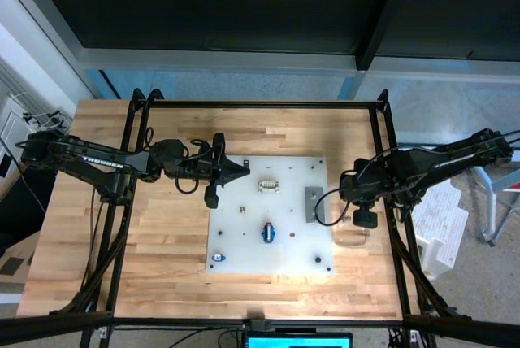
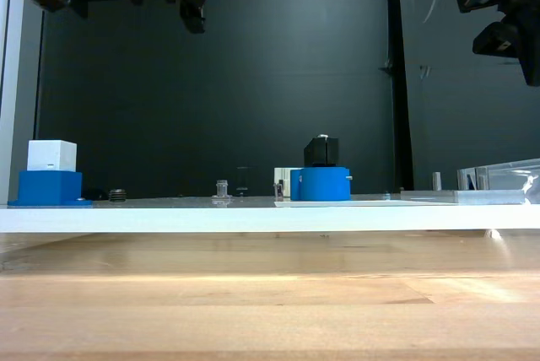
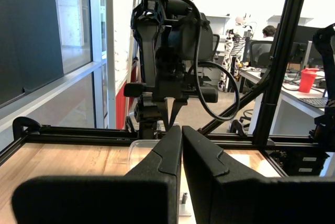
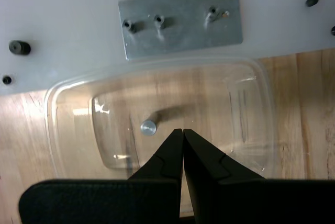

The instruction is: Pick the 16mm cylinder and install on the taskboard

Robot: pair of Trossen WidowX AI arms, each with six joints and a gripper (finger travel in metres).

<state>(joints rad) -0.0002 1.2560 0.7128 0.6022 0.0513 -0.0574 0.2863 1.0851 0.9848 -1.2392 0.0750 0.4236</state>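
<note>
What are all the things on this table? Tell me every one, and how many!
table: one, light brown wood, under everything.
frame: one, black, around the table.
taskboard: one, white, in the middle of the table.
blue fitting: one, blue, on the taskboard.
grey metal block: one, grey, on the taskboard's edge next to the tray.
beige connector: one, beige, on the far part of the taskboard.
blue-and-white block: one, near the taskboard's near left corner.
clear tray: one, see-through, on the table beside the taskboard.
16mm cylinder: one, grey, inside the clear tray.
left gripper: one, black, shut, above the taskboard's far left part.
right gripper: one, black, shut, above the clear tray.
</note>
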